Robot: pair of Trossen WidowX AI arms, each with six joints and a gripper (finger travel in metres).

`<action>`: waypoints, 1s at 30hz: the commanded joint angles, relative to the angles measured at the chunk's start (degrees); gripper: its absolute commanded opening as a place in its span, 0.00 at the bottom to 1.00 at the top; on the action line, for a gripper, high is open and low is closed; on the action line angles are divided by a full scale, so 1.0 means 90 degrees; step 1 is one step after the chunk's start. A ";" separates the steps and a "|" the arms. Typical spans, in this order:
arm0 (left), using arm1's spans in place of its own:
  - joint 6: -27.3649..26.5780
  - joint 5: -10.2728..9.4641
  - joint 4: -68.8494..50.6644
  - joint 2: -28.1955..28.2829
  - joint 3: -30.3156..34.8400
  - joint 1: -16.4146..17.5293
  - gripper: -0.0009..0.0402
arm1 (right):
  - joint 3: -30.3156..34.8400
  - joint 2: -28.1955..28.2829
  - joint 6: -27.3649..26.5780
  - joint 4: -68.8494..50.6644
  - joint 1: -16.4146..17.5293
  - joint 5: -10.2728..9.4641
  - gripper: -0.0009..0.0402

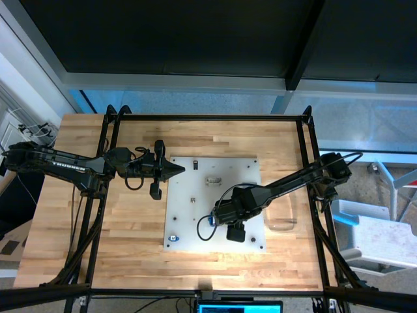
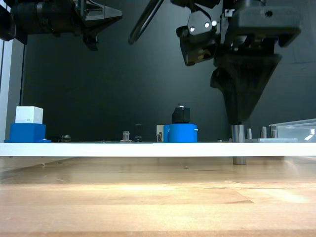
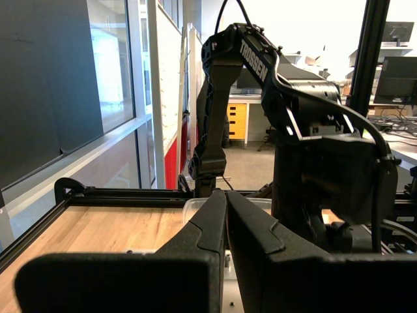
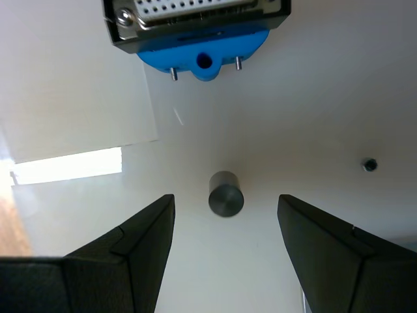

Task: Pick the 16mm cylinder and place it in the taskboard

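- Looking down from the high view, I see the right gripper (image 2: 238,121) low over the lower right part of the taskboard (image 1: 189,222). Its fingers are spread wide and hold nothing.
- The 16mm cylinder (image 4: 226,193) stands upright between those fingers and touches neither. In the low view it passes through the board and shows beneath it, so I judge it seated in its hole.
- The step in hand looks like the retreat. I would keep the fingers wide and raise the gripper straight up with no sideways drift, so that neither finger brushes or tips the peg.
- A blue connector (image 4: 202,49) sits on the board near the cylinder, and I would keep apart from it.
- The left gripper (image 1: 176,168) hovers near the board's upper left corner, fingers pressed together and holding nothing.
- A clear plastic tray (image 1: 287,225) lies on the wooden surface (image 1: 98,228) just right of the board. I cannot tell whether anything is in it.
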 commanded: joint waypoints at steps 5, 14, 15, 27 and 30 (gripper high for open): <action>0.0002 0.0002 0.0000 0.0000 0.0000 0.0000 0.02 | 0.0002 -0.0350 -0.0005 -0.0248 0.0002 0.0002 0.56; 0.0002 0.0002 0.0000 0.0000 0.0000 0.0000 0.02 | 0.0002 -0.0804 -0.0005 -0.0471 0.0000 0.0002 0.56; 0.0002 0.0002 0.0000 0.0000 0.0000 0.0000 0.02 | 0.0002 -0.0850 -0.0002 -0.0471 0.0000 -0.0002 0.56; 0.0002 0.0002 0.0000 0.0000 0.0000 0.0002 0.02 | 0.0002 -0.0928 -0.0007 -0.0457 -0.0005 0.0002 0.56; 0.0002 0.0002 0.0000 0.0000 0.0000 0.0002 0.02 | 0.0002 -0.0928 -0.0007 -0.0452 -0.0005 0.0002 0.56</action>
